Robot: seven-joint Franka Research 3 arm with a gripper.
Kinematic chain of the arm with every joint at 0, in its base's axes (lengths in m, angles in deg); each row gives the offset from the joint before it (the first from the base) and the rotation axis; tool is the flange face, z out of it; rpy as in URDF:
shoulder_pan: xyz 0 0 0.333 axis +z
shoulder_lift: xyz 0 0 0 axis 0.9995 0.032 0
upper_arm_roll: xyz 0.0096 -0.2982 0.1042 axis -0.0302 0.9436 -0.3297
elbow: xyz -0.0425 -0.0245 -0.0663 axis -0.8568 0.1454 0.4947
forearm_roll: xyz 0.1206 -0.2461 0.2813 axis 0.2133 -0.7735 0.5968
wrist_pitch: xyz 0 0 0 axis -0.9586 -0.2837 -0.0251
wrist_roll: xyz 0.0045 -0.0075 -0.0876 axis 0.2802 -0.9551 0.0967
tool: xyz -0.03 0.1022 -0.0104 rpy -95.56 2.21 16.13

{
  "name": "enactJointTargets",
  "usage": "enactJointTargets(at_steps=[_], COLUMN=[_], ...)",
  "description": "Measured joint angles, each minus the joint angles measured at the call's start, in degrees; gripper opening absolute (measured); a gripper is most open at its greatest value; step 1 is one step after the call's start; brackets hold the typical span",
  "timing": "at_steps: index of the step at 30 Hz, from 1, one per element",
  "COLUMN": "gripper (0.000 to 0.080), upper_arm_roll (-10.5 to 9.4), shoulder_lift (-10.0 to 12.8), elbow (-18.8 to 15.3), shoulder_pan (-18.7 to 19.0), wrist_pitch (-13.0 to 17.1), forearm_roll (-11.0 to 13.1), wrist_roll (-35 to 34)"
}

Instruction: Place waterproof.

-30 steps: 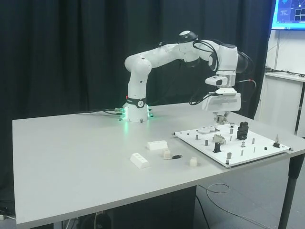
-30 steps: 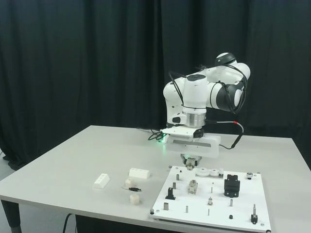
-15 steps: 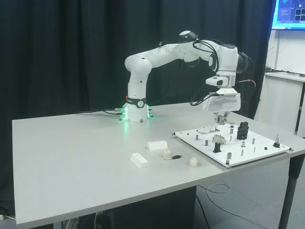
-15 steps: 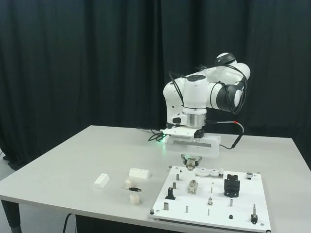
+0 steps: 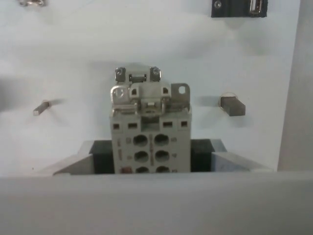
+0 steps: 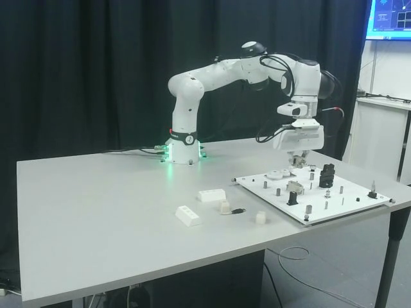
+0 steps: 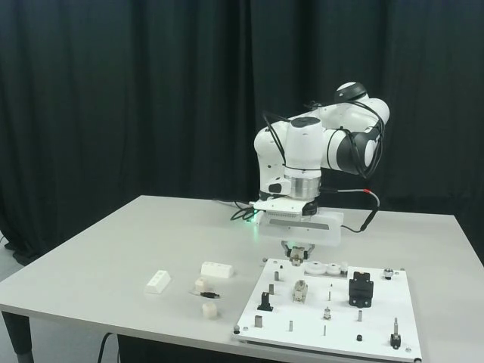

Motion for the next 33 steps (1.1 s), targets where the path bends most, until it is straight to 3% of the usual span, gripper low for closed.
enactJointTargets(at_steps=[22, 33], gripper=[0.0313, 0.0313], upper_arm_roll=[-0.6, -0.84], shoulder_lift=[0.1, 0.8], elbow=[0.0, -0.2], shoulder_pan=[-1.0, -4.1], wrist_pitch=[2.0, 3.6], forearm_roll=[0.5, -1.0], wrist_roll=[0.0, 2.1])
